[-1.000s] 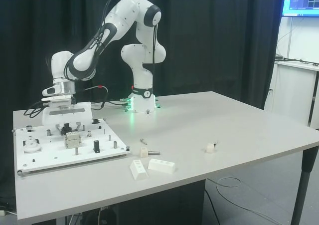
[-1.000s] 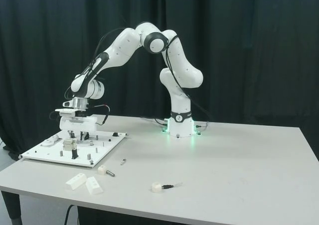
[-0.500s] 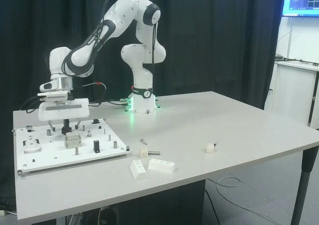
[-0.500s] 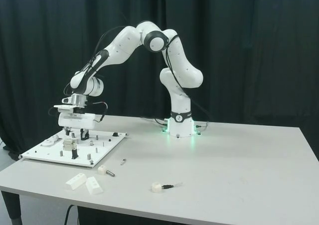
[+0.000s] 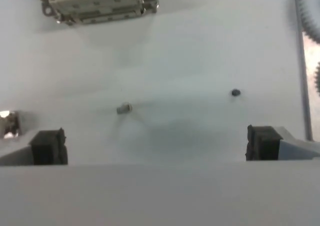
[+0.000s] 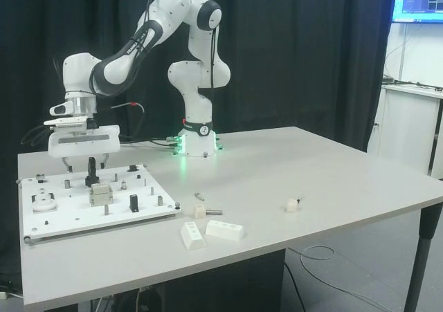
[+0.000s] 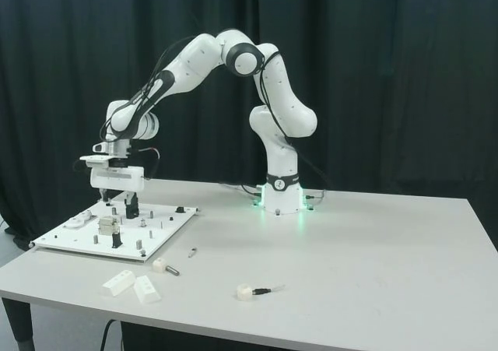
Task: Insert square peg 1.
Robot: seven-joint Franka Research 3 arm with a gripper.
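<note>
A black square peg stands upright in the white board at the table's left end, also visible in the second room view as the square peg on the board. My gripper hangs just above the board, over the peg's top, and is open wide. In the wrist view my gripper has nothing between its black pads, only bare board with a small grey pin. From the second room view my gripper is a little above the peg.
A grey connector block and a second black peg stand on the board, with several thin pins and a white ring. Two white blocks, a small white piece and another white part lie on the table.
The gripper was down on the board around the black peg a second ago. It has risen and shifted slightly left, leaving the peg standing in the board.
</note>
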